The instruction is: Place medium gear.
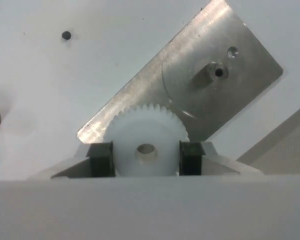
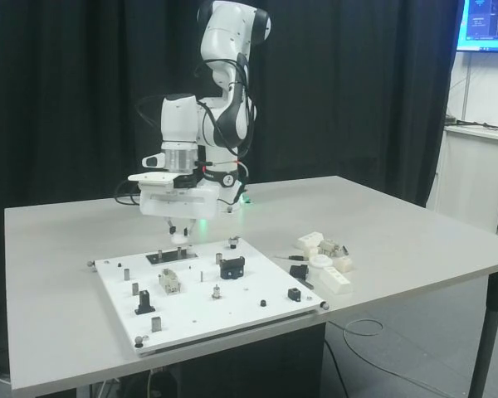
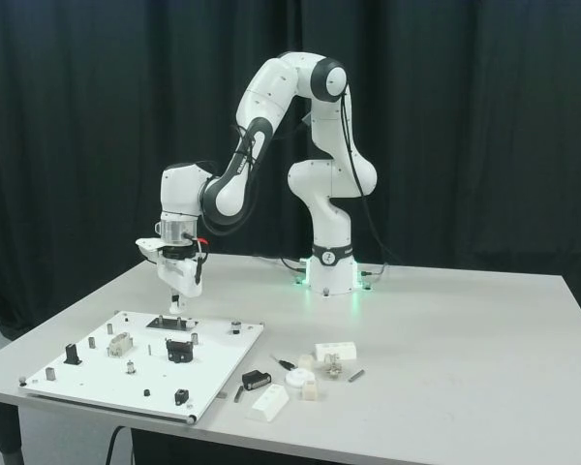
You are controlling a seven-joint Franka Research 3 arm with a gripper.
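Observation:
In the wrist view a white toothed gear (image 1: 147,149) with a centre hole sits between the black pads (image 1: 101,159) of my gripper (image 1: 146,159), which is shut on it. Below it lies a grey metal plate (image 1: 190,85) with a short upright peg (image 1: 212,73) on it; the gear hangs off to one side of the peg, not over it. From the first room view the gripper (image 2: 179,235) hovers just above the plate (image 2: 170,256) at the back of the white board (image 2: 203,290). The second room view shows the gripper (image 3: 177,302) over the same plate (image 3: 168,323).
The white board (image 3: 140,363) carries several small black and grey fixtures and pegs, such as a black block (image 2: 231,267) and a grey block (image 2: 168,282). Loose white parts (image 2: 325,257) lie on the grey table (image 2: 382,211) beside the board. A small black hole (image 1: 66,35) marks the board.

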